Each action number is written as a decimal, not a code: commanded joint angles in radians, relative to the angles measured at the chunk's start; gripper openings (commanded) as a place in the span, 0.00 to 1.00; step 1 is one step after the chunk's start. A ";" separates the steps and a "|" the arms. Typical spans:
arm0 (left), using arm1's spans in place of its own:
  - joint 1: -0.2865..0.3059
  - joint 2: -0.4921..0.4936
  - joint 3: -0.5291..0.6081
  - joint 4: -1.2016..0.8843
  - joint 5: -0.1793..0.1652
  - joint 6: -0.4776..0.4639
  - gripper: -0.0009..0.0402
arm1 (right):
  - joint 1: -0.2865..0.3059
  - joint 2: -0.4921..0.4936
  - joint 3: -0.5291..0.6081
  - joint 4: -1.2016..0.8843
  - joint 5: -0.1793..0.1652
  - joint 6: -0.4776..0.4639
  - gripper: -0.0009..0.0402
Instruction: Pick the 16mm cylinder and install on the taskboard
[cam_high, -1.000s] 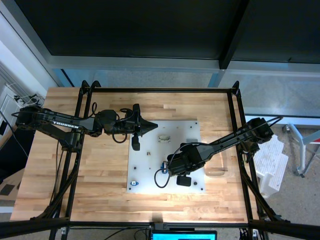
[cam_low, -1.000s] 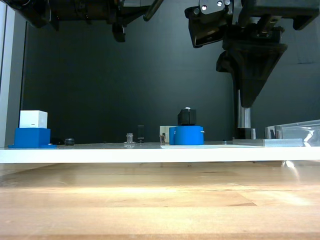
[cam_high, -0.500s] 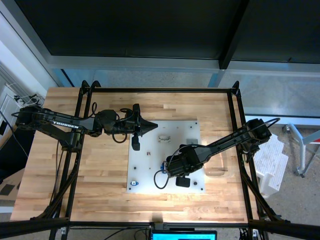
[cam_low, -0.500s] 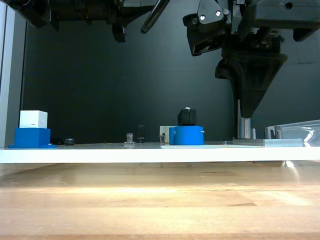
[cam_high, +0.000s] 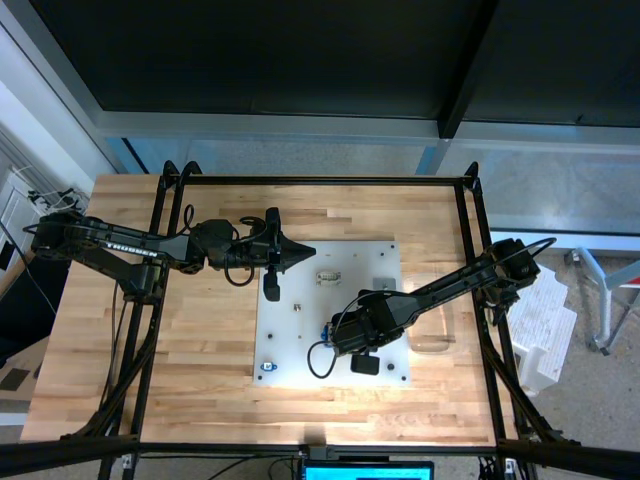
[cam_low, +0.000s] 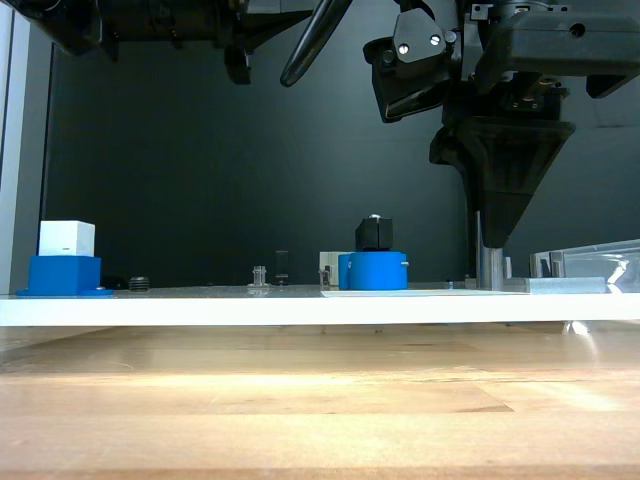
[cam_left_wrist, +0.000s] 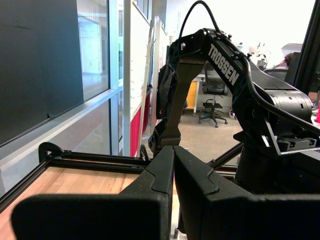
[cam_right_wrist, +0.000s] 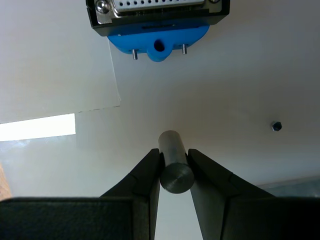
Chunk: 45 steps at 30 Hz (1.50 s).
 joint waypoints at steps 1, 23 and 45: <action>0.000 0.000 0.000 0.000 0.000 0.000 0.02 | 0.000 0.000 0.000 -0.002 0.001 0.000 0.02; 0.000 0.000 0.000 0.000 0.000 0.000 0.02 | 0.000 0.000 -0.060 0.091 0.000 0.001 0.02; 0.000 0.000 0.000 0.000 0.000 0.000 0.02 | 0.000 0.000 -0.066 0.103 0.000 -0.008 0.28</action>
